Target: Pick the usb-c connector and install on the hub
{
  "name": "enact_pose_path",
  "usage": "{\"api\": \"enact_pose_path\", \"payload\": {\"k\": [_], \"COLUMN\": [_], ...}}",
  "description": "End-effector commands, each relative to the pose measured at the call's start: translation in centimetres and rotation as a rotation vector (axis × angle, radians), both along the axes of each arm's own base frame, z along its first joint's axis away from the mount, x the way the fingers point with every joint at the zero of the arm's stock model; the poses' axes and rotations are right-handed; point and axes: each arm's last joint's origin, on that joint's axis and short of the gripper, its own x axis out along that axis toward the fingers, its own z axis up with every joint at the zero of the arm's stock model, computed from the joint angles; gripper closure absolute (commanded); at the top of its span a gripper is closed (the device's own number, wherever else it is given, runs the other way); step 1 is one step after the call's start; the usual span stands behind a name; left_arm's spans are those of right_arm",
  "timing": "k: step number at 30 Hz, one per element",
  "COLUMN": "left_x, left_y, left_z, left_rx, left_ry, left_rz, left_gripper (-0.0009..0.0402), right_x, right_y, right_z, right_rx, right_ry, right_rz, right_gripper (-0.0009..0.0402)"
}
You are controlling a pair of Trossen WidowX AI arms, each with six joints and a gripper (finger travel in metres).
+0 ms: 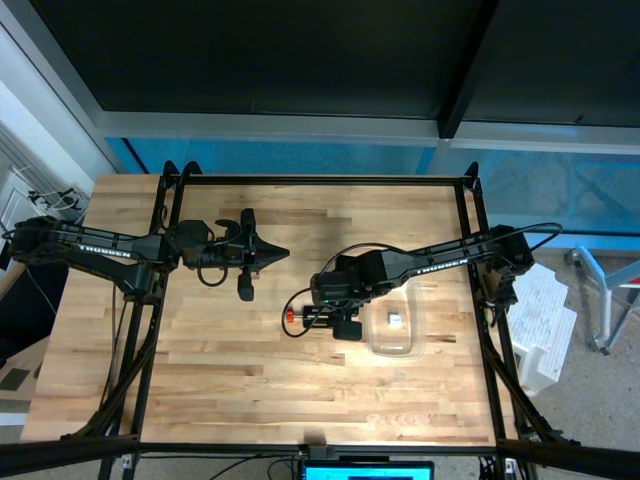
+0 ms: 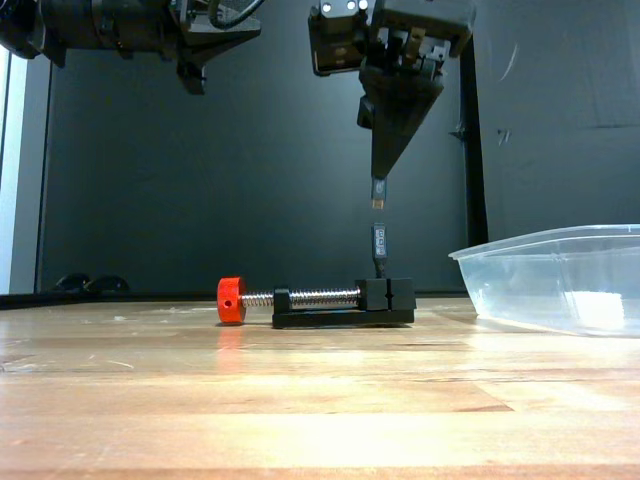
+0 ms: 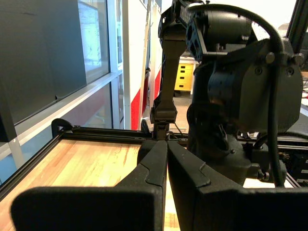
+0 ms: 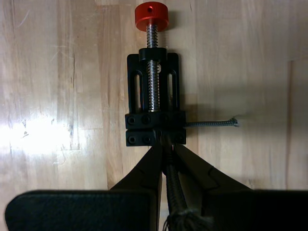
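The usb-c connector (image 2: pixel 378 192) hung point-down, clamped in the right gripper (image 2: pixel 379 172). It sat directly above an upright dark stub (image 2: pixel 379 245) standing in the hub (image 2: pixel 345 302), with a gap between them. The hub lay near the middle of the table (image 1: pixel 250 380), its knob (image 2: pixel 231 299) toward the left edge and the tray (image 2: pixel 560 270) beside it. Only the low view showed that gap. The right wrist view added a frayed cord (image 4: pixel 211 123) but probably hid the plug. The left gripper (image 1: pixel 283 253), fingers together, hovered over the left half.
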Motion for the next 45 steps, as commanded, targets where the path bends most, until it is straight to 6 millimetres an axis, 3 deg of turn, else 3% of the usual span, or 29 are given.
{"api": "enact_pose_path", "payload": {"k": [1, 12, 45], "left_x": [0.0, 0.0, 0.0], "left_y": [0.0, 0.0, 0.0], "left_z": [0.0, 0.0, 0.0], "left_rx": [0.0, 0.0, 0.0], "left_ry": [0.0, -0.001, 0.0], "left_rz": [0.0, 0.0, 0.0], "left_gripper": [0.0393, 0.0393, 0.0393], "right_x": [0.4, 1.4, 1.4], "right_y": [0.1, 0.2, 0.2], "right_z": [0.1, -0.5, -1.3], "right_rx": [-0.01, -0.009, -0.008], "right_ry": [0.03, 0.073, 0.069], "right_rz": [0.017, 0.028, 0.02], "right_gripper": [0.0393, 0.0393, 0.0393]}}
